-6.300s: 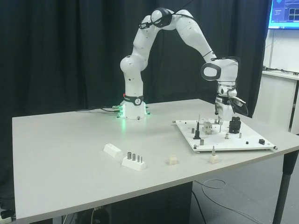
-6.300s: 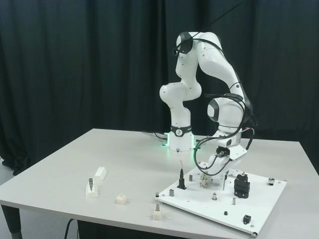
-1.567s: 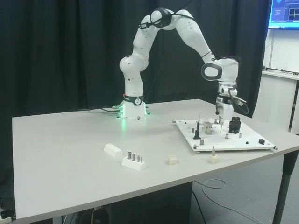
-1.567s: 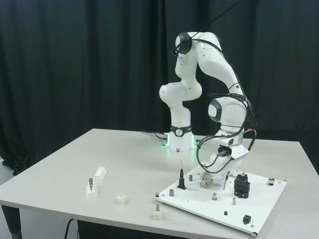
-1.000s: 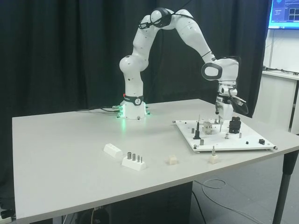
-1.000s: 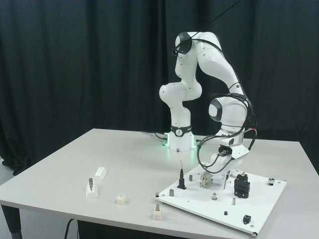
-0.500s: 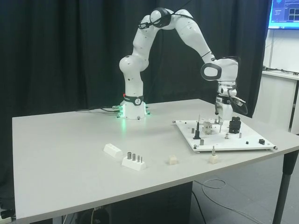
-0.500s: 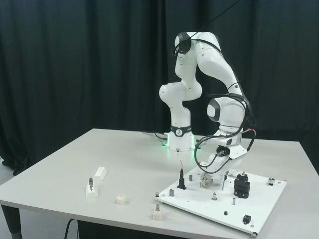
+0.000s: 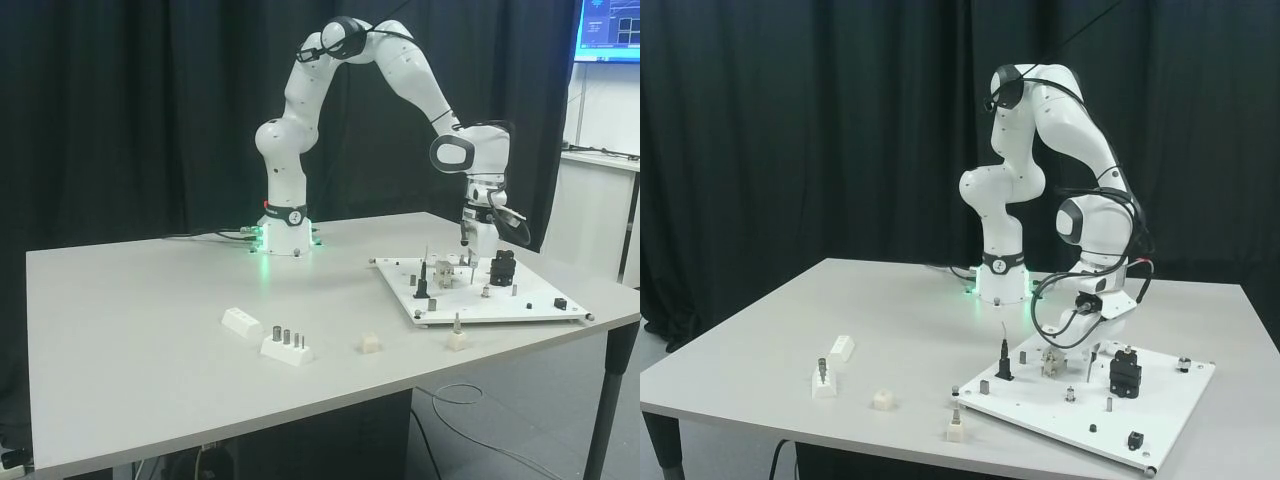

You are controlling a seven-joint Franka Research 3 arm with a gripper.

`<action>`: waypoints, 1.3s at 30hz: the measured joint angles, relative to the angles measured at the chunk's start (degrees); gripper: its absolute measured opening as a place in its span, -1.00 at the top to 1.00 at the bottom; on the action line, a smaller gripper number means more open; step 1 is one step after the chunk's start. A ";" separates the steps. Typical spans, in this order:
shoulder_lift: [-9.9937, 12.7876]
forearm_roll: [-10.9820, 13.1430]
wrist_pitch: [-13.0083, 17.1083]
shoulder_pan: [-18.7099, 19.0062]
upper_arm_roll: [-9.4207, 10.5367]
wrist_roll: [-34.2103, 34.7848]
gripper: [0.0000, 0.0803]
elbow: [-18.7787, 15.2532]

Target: Insert square peg 1.

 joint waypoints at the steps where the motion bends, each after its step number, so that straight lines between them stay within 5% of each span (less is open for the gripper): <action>1: 0.00 0.00 0.00 0.00 0.01 0.00 0.93 0.00; 39: -0.07 0.00 -0.16 -0.58 0.27 -1.51 0.93 -0.06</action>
